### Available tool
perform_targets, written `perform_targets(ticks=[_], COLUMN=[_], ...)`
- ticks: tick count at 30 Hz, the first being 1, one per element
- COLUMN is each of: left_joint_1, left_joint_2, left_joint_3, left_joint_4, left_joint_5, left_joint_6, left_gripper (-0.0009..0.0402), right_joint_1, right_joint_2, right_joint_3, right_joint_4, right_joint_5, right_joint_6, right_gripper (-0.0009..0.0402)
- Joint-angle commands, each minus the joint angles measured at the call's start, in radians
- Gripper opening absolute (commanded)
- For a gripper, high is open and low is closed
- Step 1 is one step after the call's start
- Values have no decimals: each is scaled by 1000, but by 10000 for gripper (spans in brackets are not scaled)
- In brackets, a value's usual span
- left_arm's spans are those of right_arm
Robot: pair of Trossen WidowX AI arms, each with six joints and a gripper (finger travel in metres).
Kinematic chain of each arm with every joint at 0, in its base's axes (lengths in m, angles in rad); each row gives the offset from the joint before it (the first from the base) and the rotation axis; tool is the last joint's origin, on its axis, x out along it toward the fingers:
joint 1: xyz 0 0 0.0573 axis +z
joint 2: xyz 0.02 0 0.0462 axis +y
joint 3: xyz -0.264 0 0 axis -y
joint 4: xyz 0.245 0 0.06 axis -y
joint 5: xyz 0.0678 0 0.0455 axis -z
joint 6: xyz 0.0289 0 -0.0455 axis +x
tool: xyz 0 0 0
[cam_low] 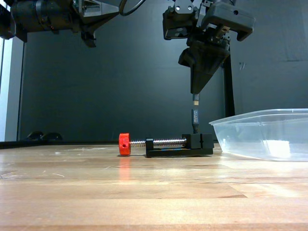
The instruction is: Pick the usb-c connector and install on the hub
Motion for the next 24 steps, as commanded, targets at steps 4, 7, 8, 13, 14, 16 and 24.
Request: perform_targets(ticks=[4, 7, 8, 13, 14, 16, 24], left_joint_1=[0, 0, 0, 0, 0, 0, 0], left_joint_2=[1, 1, 1, 1, 0, 0, 1], left_joint_3=[0, 0, 0, 0, 0, 0, 0], left_joint_4=[-1, 0, 0, 0, 1, 0, 0], left_joint_5=[0, 0, 0, 0, 0, 0, 0], left_joint_6=[0, 0, 0, 0, 0, 0, 0], left_gripper=[0, 0, 0, 0, 0, 0, 0], right_joint_1=[-1, -1, -1, -1, -1, -1, -1], right_joint_2=[3, 3, 3, 3, 3, 5, 13], right_joint_3=[1, 1, 1, 0, -1, -1, 1], right_joint_4=[4, 4, 4, 4, 4, 5, 5], right_joint_5=[10, 9, 9, 8, 8, 9, 0], right_joint_6=[1, 1, 1, 9, 11, 14, 35], right_gripper=[0, 0, 0, 0, 0, 0, 0])
